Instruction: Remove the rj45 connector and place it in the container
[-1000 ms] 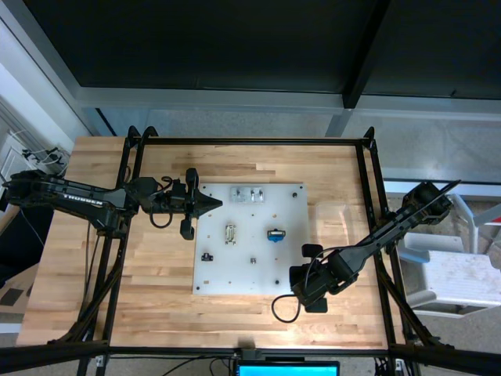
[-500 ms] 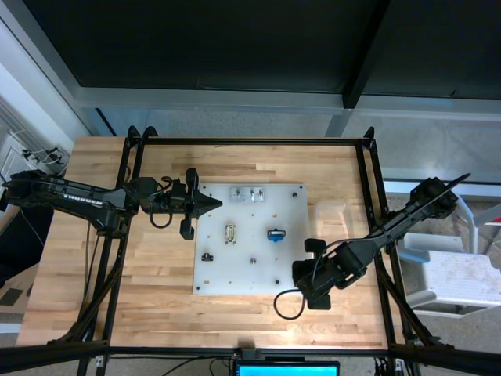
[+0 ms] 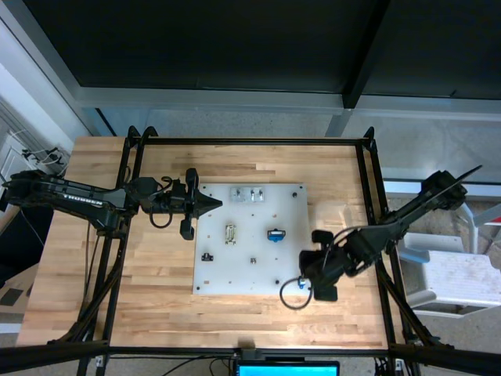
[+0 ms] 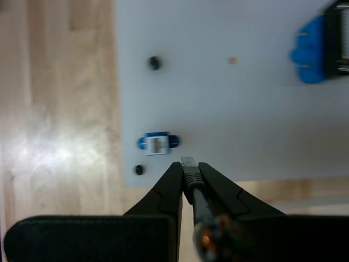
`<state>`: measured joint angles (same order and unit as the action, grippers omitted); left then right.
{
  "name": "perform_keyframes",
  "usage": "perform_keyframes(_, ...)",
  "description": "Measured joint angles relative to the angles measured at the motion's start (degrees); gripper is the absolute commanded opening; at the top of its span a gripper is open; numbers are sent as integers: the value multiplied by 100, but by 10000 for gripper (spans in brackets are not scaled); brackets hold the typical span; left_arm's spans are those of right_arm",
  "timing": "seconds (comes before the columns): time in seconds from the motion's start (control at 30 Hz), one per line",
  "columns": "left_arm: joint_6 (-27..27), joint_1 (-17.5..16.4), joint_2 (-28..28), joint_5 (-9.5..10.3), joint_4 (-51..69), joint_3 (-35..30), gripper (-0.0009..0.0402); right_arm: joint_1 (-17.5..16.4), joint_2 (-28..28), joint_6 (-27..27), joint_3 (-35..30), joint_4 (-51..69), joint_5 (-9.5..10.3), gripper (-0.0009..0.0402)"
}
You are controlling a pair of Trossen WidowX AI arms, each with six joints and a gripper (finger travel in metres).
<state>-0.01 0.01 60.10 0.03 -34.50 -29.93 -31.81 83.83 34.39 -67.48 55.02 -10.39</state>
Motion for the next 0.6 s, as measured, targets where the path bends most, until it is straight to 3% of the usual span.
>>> perform_keyframes(0.33,-2,0,0,2,-2,-2,1,896,-992,-151,686,313,-7,0)
perform_keyframes(0.6,0,0,0,0,-2,-2,1,1204,-1620,-232,1248,560,-50,0)
